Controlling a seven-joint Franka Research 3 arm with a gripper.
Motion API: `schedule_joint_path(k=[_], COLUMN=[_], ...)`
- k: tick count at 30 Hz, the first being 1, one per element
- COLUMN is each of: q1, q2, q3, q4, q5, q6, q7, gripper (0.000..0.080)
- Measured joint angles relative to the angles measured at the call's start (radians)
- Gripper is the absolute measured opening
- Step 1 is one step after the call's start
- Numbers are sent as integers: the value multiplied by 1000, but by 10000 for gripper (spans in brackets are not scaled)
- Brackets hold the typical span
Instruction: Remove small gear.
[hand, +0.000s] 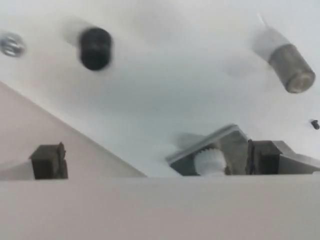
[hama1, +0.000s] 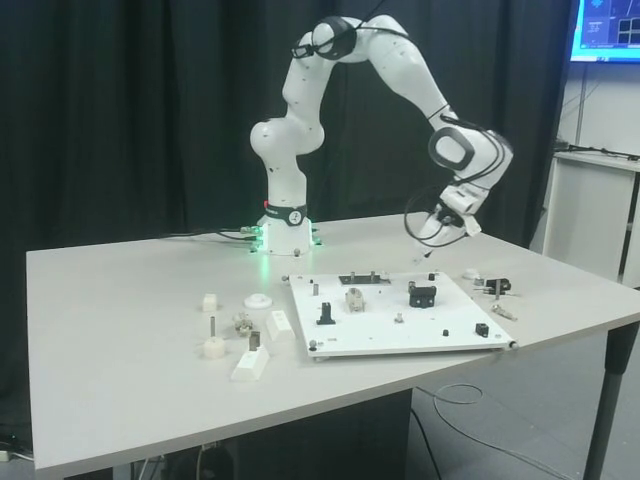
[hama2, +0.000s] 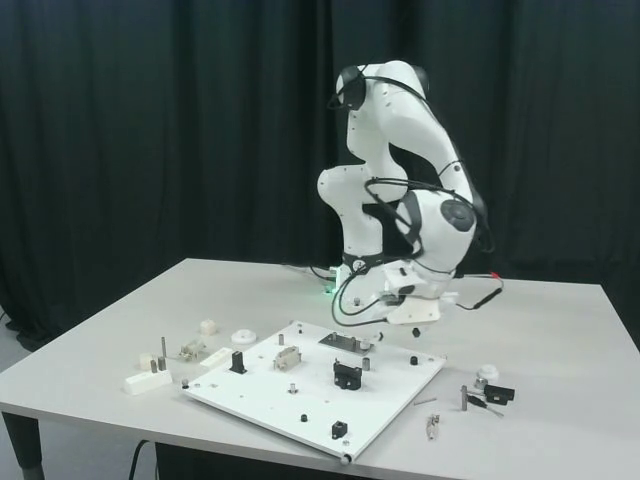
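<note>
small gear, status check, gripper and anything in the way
Gripper open, empty, above the white board. Small gear seated on its grey mount, beside one of the fingers. No obstruction seen.

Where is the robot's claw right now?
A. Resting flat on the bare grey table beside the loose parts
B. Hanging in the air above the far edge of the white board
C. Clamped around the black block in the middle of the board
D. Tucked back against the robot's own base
B: in both room views the claw hangs in the air over the far edge of the white board, touching nothing on it.
</note>
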Motion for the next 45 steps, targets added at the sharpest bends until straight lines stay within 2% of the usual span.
schedule_joint_path(k=[12, 28, 35, 45], q1=[-75, -105, -119, -137], q2=[-57, -127, -139, -143], q3=[11, 11, 11, 11], q4=[-128, -282, -326, -352], q5=[-1, -51, -68, -71], q6=[118, 268, 329, 371], q7=[-78, -89, -89, -88], gripper=[800, 800, 800, 800])
